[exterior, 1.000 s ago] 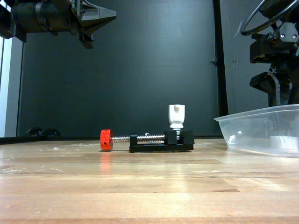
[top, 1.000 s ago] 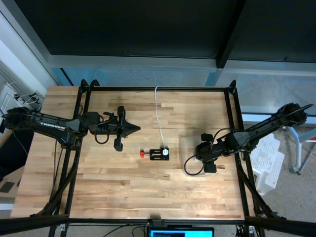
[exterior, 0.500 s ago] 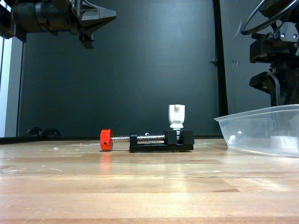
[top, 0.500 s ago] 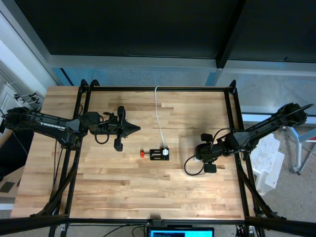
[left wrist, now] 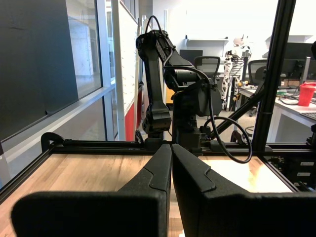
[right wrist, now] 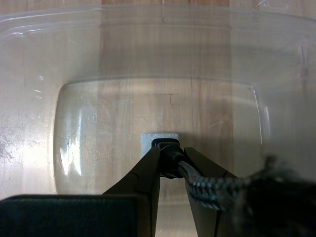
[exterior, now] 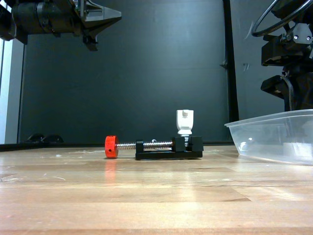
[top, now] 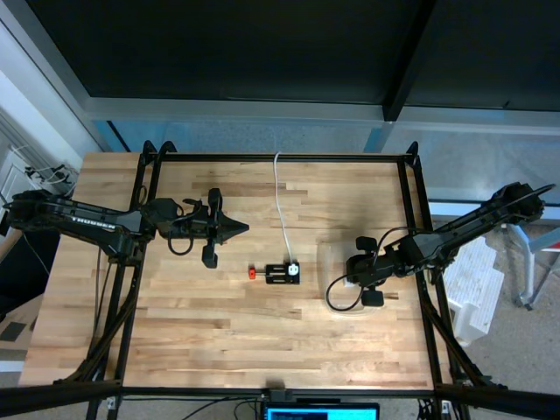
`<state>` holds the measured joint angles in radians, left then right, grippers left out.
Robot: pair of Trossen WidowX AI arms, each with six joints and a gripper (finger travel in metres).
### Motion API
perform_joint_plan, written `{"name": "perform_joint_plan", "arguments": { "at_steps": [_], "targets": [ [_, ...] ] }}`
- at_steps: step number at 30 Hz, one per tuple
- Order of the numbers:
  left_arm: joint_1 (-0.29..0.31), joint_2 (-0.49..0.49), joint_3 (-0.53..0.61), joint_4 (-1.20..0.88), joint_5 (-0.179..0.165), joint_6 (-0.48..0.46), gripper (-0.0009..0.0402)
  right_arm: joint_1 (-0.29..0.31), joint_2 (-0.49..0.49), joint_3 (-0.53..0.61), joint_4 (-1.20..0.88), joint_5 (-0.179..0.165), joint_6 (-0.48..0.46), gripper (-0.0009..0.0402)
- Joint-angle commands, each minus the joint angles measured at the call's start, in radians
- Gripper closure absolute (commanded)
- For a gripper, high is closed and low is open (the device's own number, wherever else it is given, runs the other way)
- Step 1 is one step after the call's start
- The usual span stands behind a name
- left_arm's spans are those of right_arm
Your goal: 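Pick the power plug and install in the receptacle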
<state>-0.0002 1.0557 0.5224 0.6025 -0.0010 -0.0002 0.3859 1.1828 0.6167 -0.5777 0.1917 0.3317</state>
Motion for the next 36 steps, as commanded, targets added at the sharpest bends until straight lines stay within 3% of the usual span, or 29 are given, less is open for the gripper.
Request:
{"name": "perform_joint_plan", "arguments": {
  "at_steps": [1,18,36],
  "targets": [
    [0.0,0.0,0.0,0.0,0.0,0.0,0.0393,0.0,-0.001,0.001,0.0,0.0,0.001,0.0389],
    [0.0,0.0,0.0,0.0,0.0,0.0,0.0393,0.0,-0.015,0.042,-0.022,0.0,-0.008,0.0393],
    [0.0,0.0,0.0,0.0,0.0,0.0,0.0393,0.0,-0.053,0.275,-0.314,0.0,-0.042,0.0393]
  ]
}}
